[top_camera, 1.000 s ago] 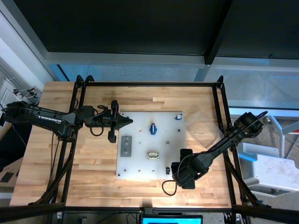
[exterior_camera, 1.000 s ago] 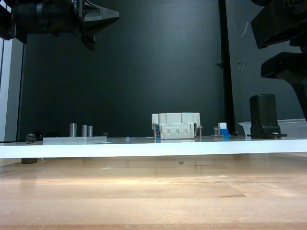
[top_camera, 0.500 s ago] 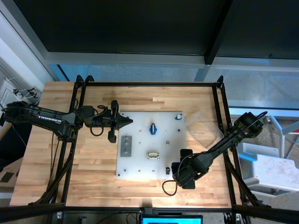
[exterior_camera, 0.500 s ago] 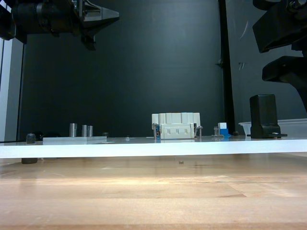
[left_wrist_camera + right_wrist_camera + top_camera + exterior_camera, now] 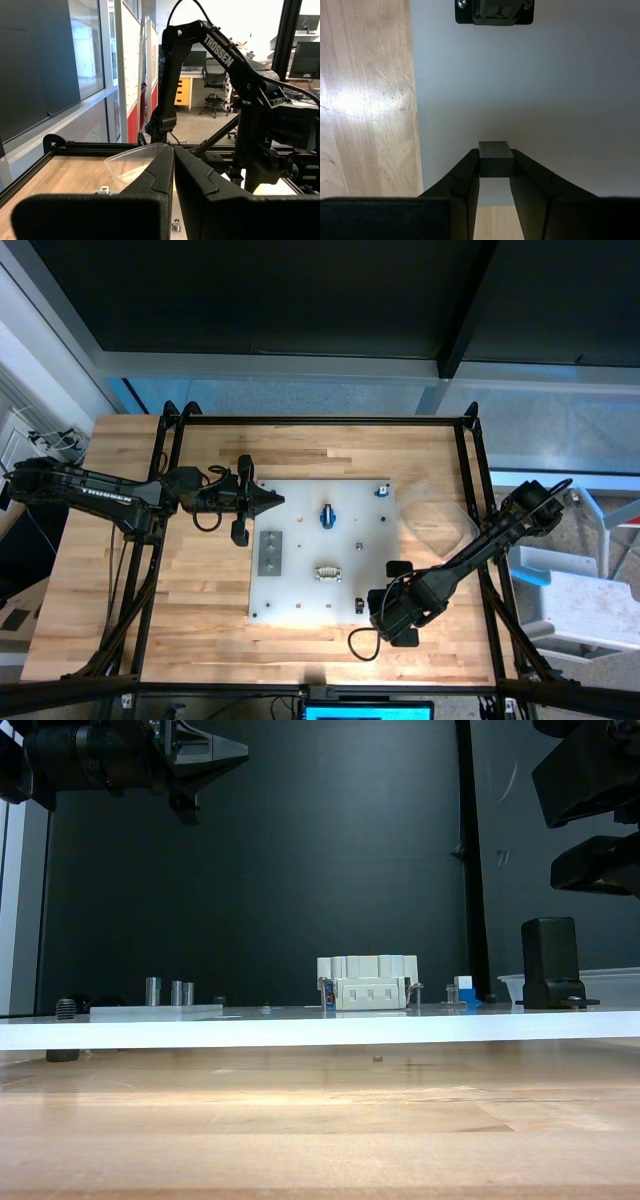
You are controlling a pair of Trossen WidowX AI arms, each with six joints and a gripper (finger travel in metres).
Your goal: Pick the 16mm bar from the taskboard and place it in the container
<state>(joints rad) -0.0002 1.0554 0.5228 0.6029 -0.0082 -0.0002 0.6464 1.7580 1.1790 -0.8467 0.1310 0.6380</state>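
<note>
The bar (image 5: 496, 152), a small dark grey block, is pinched between the fingertips of the right gripper (image 5: 496, 167). It is held over the white taskboard (image 5: 300, 585) close to a corner, with bare wood showing beside the board's edge. In the high view this gripper is seen right of centre in the lower half of the frame, at the board's lower right corner. In the low view it hangs at the upper right, well above the board. A black part (image 5: 494, 11) fixed to the board lies ahead of the held bar.

The left gripper (image 5: 275, 498) is held at the board's upper left corner in the high view, high above the surface. Its fingers (image 5: 160, 172) are pressed together with nothing between them.

The container (image 5: 435, 522), a clear tub, is set on the table just right of the board, apart from the bar. A grey block (image 5: 270, 552), a blue knob (image 5: 327, 515) and a beige connector (image 5: 326, 573) are seen on the board.
</note>
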